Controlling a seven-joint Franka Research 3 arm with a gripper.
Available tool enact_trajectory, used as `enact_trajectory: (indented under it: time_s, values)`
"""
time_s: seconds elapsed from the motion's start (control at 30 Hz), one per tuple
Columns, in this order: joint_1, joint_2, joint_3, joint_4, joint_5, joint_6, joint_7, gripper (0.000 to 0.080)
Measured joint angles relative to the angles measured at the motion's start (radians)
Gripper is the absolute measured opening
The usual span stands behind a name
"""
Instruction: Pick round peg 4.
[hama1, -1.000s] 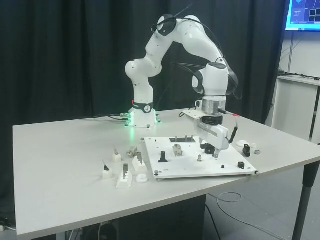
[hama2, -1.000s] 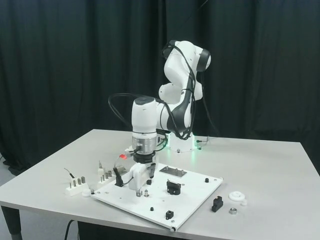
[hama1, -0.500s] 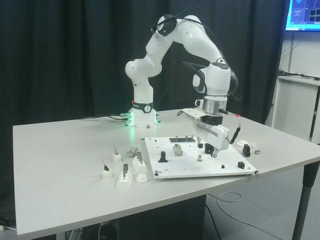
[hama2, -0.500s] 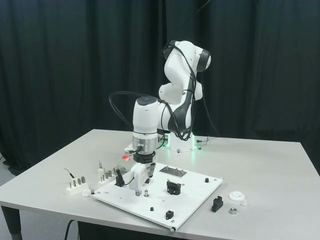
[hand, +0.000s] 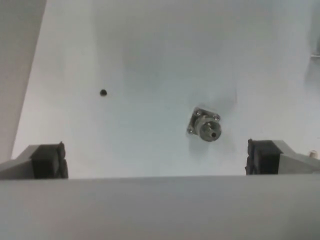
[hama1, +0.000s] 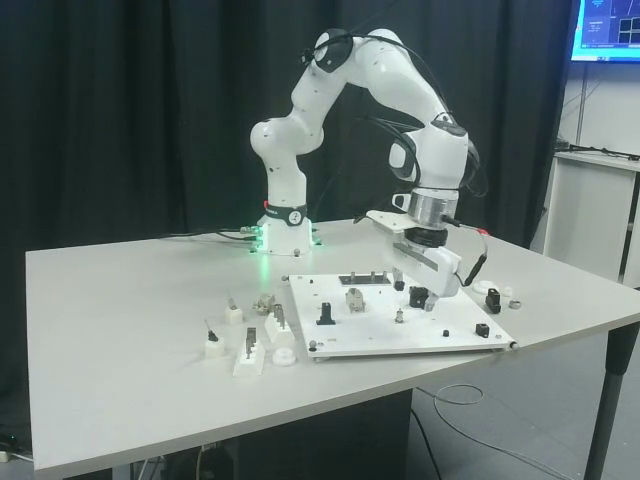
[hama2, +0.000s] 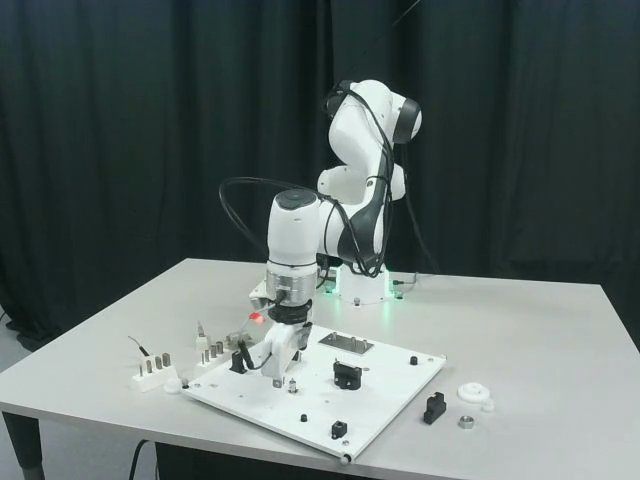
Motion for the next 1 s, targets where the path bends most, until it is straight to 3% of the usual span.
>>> enact_trajectory:
  time_s: [0.27, 0.5, 0.77, 1.0]
  values:
    - [-0.005, -0.007, 0.014, 0.024, -0.06, -0.073, -0.015, 0.08]
    - [-0.035, -0.032, 0.057, 0.035, -0.134, -0.15, -0.051, 0.08]
    - [-0.119, -0.075, 0.156, 0.033, -0.233, -0.227, -0.151, 0.08]
    - [-0.216, -0.1, 0.254, 0.027, -0.291, -0.256, -0.269, 0.08]
